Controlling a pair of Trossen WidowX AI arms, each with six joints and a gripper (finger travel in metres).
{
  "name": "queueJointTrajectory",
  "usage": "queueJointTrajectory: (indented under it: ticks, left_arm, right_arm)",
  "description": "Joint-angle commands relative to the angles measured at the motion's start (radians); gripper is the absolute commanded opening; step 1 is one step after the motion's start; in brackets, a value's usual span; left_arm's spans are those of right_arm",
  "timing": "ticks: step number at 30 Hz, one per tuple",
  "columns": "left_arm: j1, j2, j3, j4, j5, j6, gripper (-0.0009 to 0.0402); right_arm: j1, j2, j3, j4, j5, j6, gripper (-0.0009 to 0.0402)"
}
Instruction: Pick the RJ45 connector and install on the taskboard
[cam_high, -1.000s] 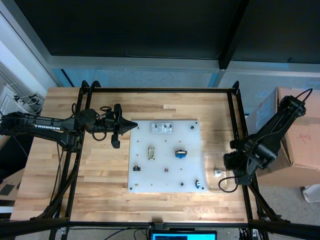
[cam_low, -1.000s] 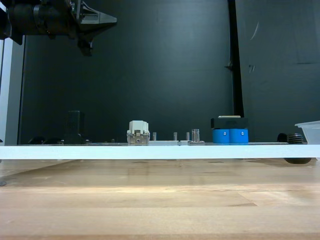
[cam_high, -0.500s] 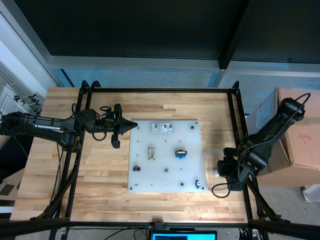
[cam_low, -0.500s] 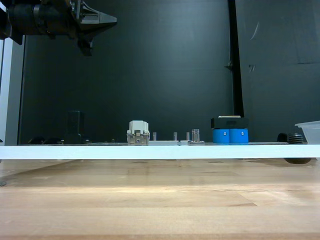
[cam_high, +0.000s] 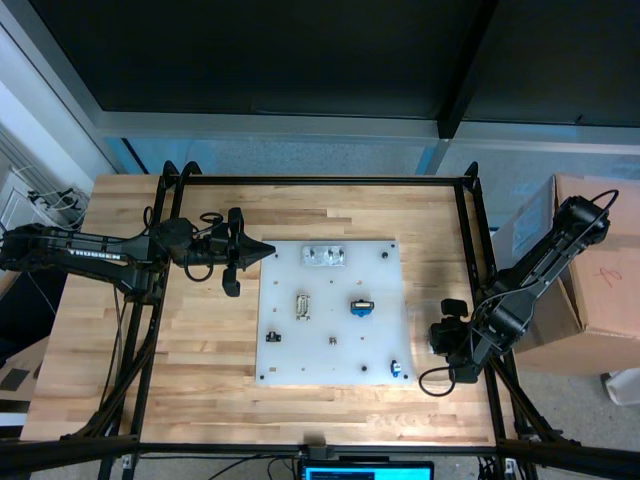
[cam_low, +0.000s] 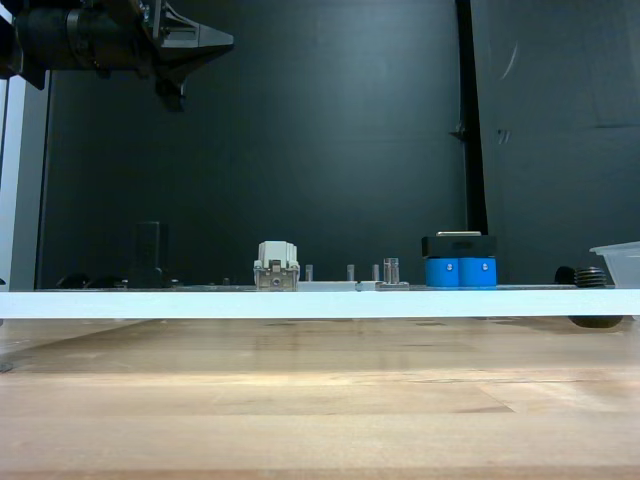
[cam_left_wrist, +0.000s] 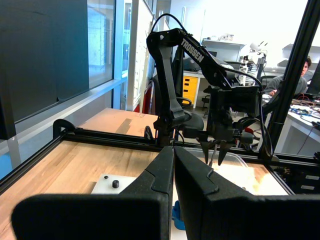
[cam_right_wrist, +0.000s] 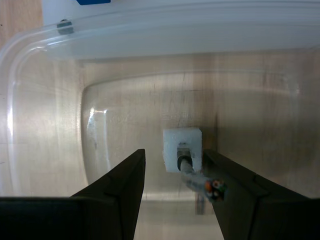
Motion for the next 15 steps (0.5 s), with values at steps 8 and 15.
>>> queueJointTrajectory:
  ticks: [8, 15]
  left_arm:
    - [0.000, 0.000, 0.000, 0.000, 0.000, 0.000, 0.0000]
    - [0.000, 0.000, 0.000, 0.000, 0.000, 0.000, 0.0000]
  right_arm:
    - [0.000, 0.000, -0.041, 0.051, -0.002, -0.004, 0.0086]
    - [0.000, -0.001, -0.043, 0.050, -0.004, -0.026, 0.0007]
